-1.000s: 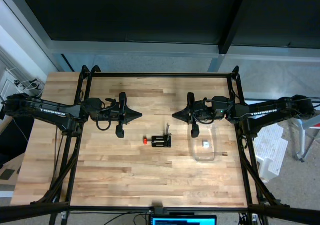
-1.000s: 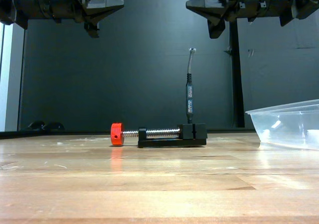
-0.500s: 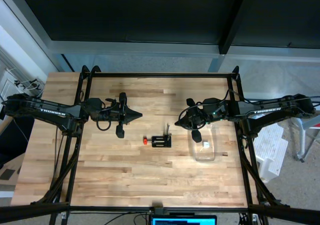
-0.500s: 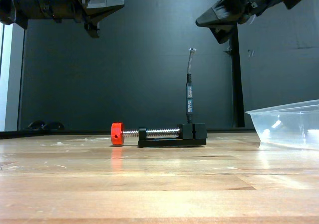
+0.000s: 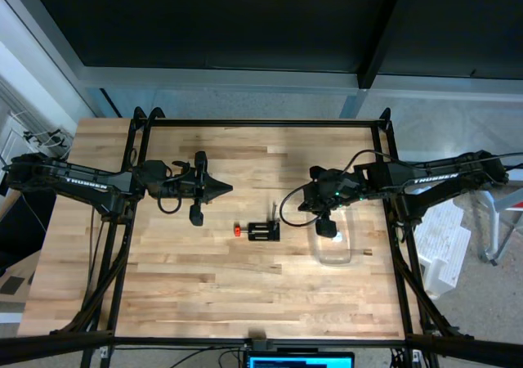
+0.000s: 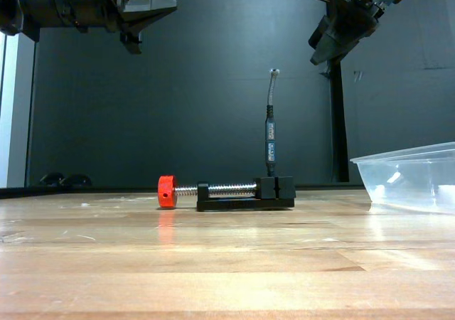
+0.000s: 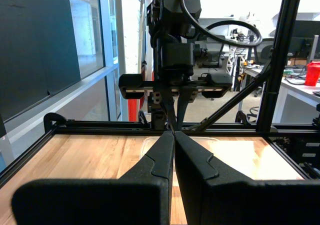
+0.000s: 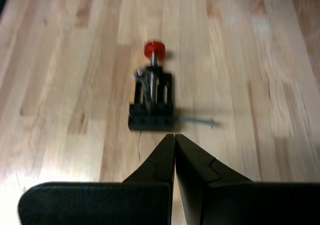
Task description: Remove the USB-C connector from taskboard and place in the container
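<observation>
The taskboard (image 5: pixel 263 231) is a small black block with a red-orange knob (image 5: pixel 238 230), lying mid-table. It also shows in the low view (image 6: pixel 245 192) and the right wrist view (image 8: pixel 151 107). The USB-C connector (image 6: pixel 270 139) stands upright in the board's right end, its slim silver stem rising above it (image 5: pixel 275 213). The clear container (image 5: pixel 350 241) lies to the board's right (image 6: pixel 409 178). My right gripper (image 5: pixel 300 208) is shut, tilted down, and hangs high above and right of the board (image 6: pixel 313 59) (image 8: pixel 174 135). My left gripper (image 5: pixel 231 189) is shut and empty, high on the left (image 6: pixel 175 7) (image 7: pixel 173 132).
A small white squarish piece (image 5: pixel 335 227) lies inside the container. A black metal frame (image 5: pixel 261 123) borders the table's far side and both flanks. Bare wood stretches from the board toward the near edge.
My right arm has swung from level to pointing down toward the taskboard, its wrist shifting over the container's far end. The left arm, board and connector have not moved.
</observation>
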Robot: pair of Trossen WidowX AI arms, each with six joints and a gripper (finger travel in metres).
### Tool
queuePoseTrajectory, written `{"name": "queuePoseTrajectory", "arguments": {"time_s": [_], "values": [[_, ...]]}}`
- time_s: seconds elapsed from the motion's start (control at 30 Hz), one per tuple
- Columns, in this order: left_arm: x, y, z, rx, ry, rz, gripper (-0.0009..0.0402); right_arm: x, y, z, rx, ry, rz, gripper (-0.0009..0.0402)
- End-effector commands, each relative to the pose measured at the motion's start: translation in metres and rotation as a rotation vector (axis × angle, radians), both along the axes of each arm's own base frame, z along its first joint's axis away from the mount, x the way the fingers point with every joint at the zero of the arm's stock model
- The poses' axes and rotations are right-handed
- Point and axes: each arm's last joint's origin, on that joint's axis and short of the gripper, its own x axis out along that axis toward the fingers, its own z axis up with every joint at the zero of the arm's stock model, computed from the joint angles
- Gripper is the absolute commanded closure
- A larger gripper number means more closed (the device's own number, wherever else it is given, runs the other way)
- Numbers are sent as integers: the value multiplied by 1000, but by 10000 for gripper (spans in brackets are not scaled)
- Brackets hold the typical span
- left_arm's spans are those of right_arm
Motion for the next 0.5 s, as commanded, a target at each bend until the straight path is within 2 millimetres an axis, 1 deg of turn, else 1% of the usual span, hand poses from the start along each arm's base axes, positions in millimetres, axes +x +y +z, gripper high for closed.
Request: {"name": "queuePoseTrajectory", "arguments": {"time_s": [0.03,0.1,0.2,0.5], "values": [[0,0,0,0,0,0,393,3,0,1,-15,60,-17,393],[0,0,0,0,0,0,393,6,1,1,-41,103,-29,387],[0,0,0,0,0,0,393,12,2,0,-55,144,-32,364],[0,0,0,0,0,0,393,35,10,-6,-70,189,-16,271]]}}
